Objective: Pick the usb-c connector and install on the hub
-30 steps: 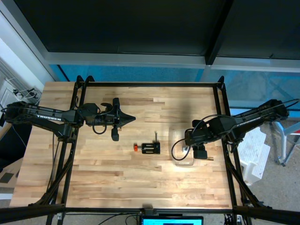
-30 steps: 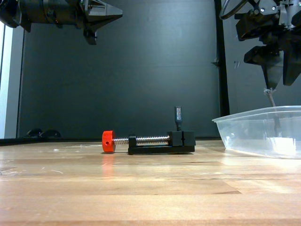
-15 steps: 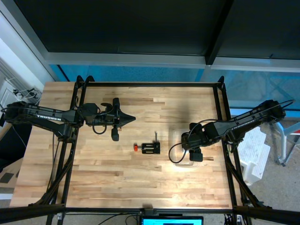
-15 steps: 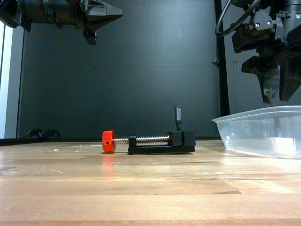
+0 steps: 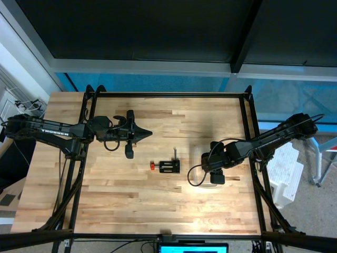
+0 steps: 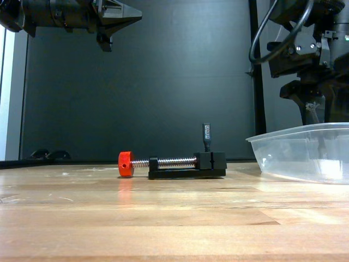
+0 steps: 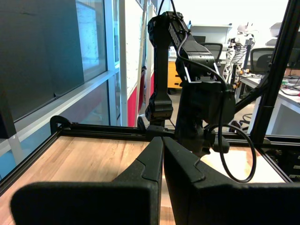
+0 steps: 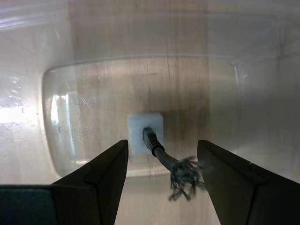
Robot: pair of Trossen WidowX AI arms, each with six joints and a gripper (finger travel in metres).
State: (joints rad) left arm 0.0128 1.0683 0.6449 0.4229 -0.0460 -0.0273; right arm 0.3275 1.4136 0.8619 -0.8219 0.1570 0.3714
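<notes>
Tray (image 6: 283, 148) holds usb-c connector (image 8: 149, 136) below right tool (image 8: 161, 142); left tool (image 5: 149, 134) aloft.

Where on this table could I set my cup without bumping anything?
Free: the table strip in front of the hub, and the strip behind it. Crowded: the tray, where the right gripper hangs open over the usb-c connector. The left gripper hovers shut, left of and behind the hub.

Hub (image 5: 169, 166) sits mid-table (image 5: 131, 200). Tray (image 6: 283, 158) is right of the hub, just apart from it, with a pad (image 8: 139, 127) inside and the plug (image 8: 149, 137) on the pad. Right gripper (image 8: 161, 144) hangs over the tray, a finger each side of the plug. Left gripper (image 5: 149, 134) is up high, left of and behind the hub, well apart.
</notes>
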